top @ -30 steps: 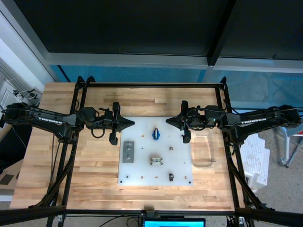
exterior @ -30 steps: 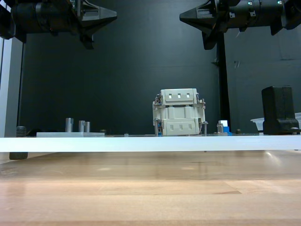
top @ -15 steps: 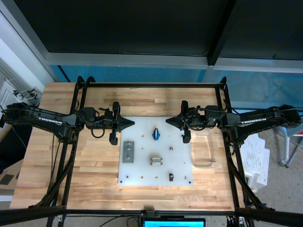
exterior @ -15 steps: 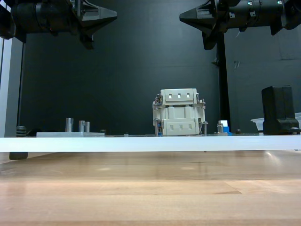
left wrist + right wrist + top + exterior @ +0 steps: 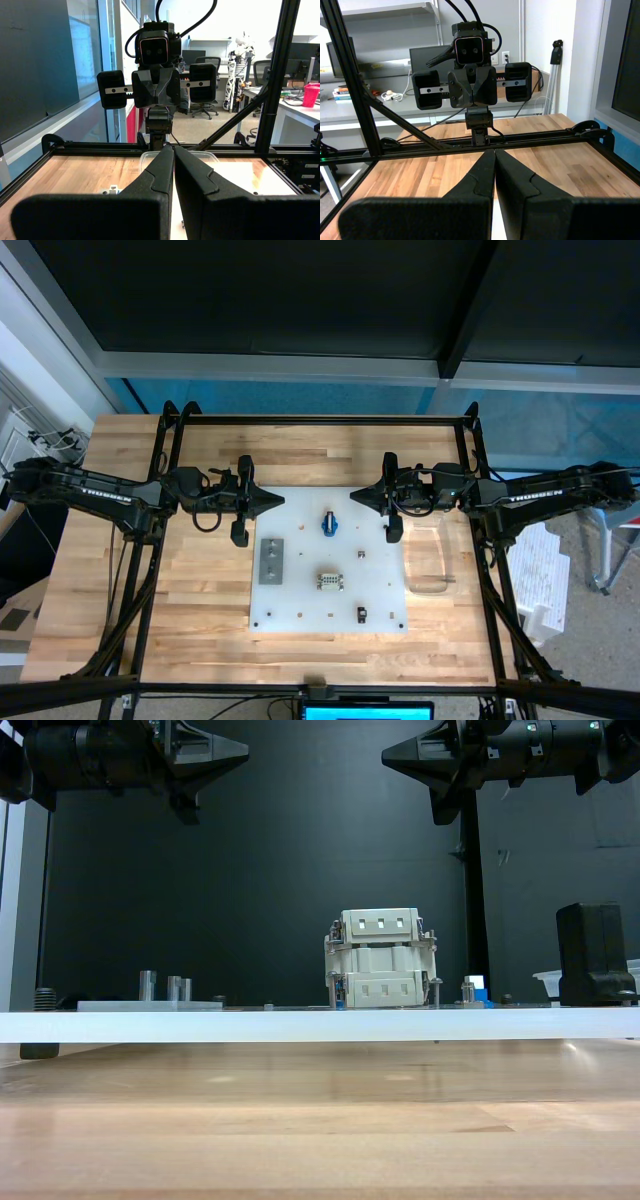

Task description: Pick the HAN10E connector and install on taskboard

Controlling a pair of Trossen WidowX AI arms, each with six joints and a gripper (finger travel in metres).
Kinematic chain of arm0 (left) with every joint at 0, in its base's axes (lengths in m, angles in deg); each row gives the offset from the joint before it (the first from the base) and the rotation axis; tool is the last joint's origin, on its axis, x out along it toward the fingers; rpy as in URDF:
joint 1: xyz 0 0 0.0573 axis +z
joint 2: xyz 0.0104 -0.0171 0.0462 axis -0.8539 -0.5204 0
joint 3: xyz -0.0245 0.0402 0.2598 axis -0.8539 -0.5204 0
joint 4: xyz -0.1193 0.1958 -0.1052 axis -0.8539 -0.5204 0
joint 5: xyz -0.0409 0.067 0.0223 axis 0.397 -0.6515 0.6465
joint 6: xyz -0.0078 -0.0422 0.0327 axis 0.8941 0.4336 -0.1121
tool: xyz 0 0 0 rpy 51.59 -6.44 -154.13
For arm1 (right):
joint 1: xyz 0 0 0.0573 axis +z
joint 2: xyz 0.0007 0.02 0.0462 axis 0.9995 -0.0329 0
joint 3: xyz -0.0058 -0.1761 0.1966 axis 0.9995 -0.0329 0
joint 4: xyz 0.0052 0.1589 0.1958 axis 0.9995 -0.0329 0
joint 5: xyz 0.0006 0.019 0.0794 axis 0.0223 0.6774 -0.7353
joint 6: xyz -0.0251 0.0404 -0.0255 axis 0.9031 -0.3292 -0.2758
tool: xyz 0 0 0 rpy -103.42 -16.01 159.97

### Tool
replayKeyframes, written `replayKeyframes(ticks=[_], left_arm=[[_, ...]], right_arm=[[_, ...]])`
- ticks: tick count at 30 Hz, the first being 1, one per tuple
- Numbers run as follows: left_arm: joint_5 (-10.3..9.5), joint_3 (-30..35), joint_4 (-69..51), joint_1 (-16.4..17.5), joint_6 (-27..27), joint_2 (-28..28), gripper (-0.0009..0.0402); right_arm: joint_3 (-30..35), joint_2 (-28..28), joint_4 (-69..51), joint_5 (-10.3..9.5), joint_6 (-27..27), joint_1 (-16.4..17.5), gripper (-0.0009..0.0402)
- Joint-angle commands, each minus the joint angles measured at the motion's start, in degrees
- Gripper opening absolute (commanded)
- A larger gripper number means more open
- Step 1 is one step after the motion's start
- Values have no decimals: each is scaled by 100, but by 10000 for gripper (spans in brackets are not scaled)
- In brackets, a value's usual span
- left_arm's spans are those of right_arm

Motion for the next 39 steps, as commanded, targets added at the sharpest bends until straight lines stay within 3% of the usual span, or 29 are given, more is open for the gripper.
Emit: replayKeyframes(ticks=[1, 39], left_arm=[[2, 0, 2, 0, 0, 0, 1], [2, 0, 2, 0, 0, 0, 1]], right_arm=[[2, -2, 0, 0, -4, 0, 0], [2, -2, -118, 0, -4, 4, 0]])
